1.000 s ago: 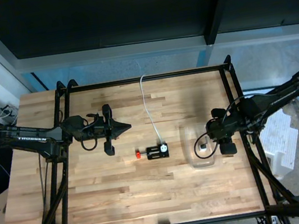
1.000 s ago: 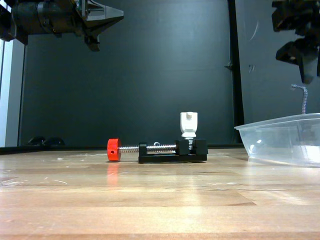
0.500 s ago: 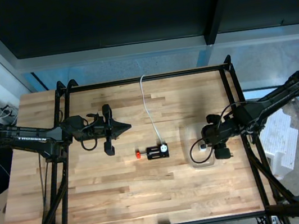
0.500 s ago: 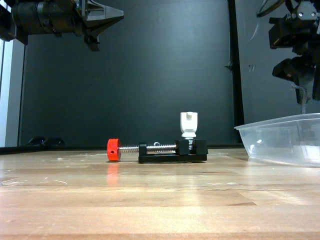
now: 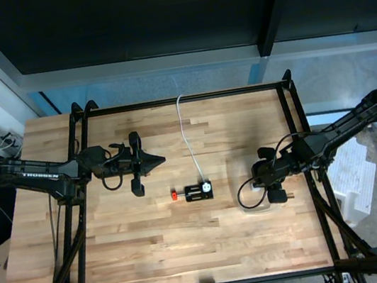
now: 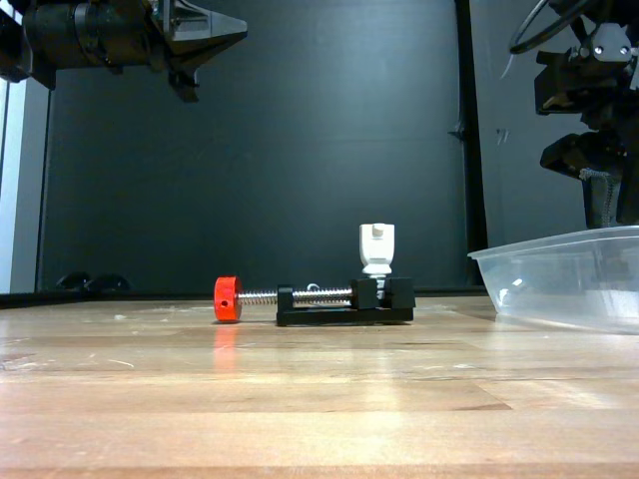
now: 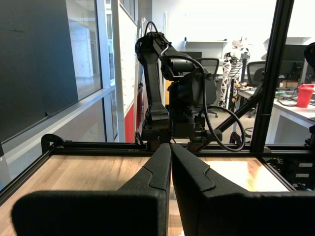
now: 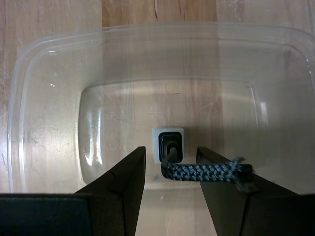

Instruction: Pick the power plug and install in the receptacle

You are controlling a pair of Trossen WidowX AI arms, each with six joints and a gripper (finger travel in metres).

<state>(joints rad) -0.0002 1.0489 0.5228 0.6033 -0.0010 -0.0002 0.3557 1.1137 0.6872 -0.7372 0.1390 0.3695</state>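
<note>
Reaching into clear tray (image 8: 162, 30), right gripper (image 8: 170, 153) spread wide, flanking power plug (image 8: 171, 142) without contact. High over table's (image 5: 155, 247) left side, left gripper (image 7: 170, 145) pinched closed. Upright in vise (image 6: 344, 304), receptacle (image 6: 376, 247).

A lab-like office: desks (image 7: 291, 107), swivel chairs (image 7: 254, 70) and glass partitions (image 7: 84, 49) surround the wooden table (image 7: 83, 173).

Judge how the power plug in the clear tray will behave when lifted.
Tiny against the open right gripper straddling it, the power plug is probably light and may skid on the smooth clear tray. The braided cord meeting it looks floppy; if attached, it would likely dangle. The shut left gripper hangs above the table at left.
</note>
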